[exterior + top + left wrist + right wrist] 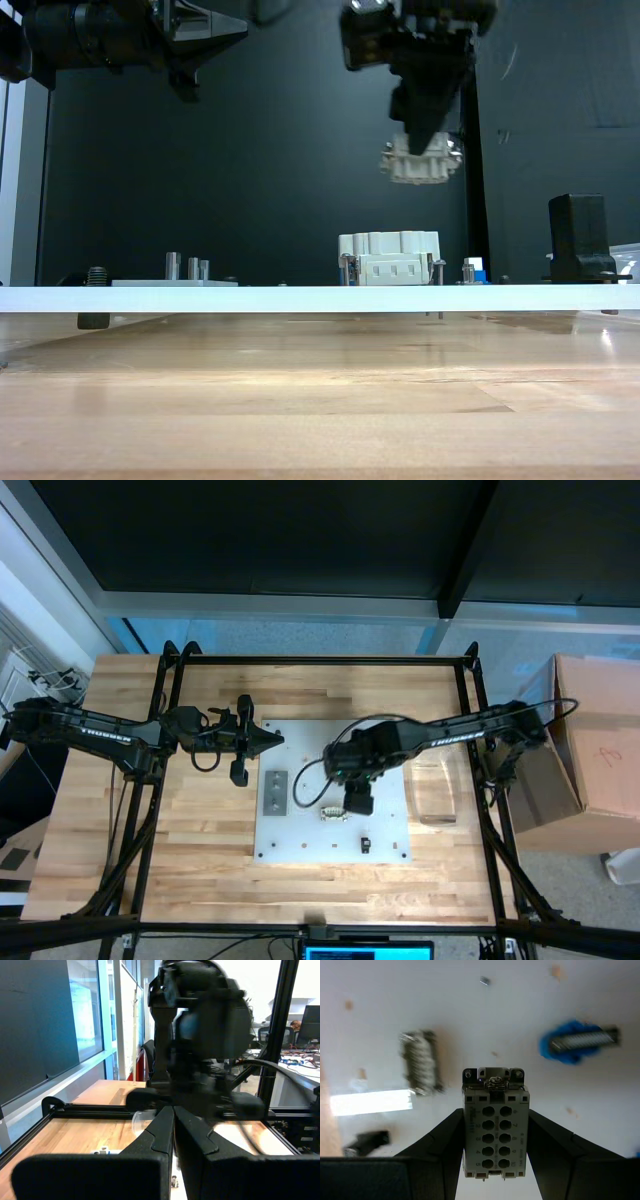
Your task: Remove the HAN10E connector from the taskboard and place in the container
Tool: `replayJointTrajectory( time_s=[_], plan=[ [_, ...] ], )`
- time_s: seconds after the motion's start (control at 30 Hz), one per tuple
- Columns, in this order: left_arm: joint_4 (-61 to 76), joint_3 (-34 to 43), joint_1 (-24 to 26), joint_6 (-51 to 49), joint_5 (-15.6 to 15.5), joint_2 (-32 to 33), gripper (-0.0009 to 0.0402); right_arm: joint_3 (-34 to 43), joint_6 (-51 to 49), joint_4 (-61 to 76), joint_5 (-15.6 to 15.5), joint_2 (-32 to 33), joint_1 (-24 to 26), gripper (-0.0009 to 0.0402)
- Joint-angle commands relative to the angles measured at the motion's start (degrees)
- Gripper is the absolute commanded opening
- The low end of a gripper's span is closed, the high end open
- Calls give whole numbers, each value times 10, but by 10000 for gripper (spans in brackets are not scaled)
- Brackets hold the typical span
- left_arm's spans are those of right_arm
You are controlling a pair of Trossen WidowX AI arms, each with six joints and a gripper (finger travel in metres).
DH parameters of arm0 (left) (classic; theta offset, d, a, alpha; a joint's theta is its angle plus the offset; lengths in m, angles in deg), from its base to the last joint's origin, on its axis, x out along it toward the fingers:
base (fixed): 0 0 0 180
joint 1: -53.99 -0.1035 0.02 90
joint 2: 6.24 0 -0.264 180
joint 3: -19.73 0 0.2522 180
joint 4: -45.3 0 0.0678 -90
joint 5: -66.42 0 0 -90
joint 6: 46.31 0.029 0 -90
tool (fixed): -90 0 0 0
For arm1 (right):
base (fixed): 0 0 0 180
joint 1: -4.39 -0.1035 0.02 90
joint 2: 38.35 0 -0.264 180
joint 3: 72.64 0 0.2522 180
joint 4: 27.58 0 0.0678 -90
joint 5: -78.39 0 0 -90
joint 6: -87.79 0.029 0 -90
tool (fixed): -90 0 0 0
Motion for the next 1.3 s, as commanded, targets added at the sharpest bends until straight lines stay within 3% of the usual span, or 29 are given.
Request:
replayJointTrajectory(
  time_s=[0.03,0.77,1.3],
  plan=[
    [0,0,0,0,0,0,0,-43,2,-3,0,-33,23,16],
    [0,0,0,0,0,0,0,-273,0,-13,0,-226,211,16],
    [0,0,0,0,0,0,0,-366,0,-48,0,-280,329,16]
  ],
)
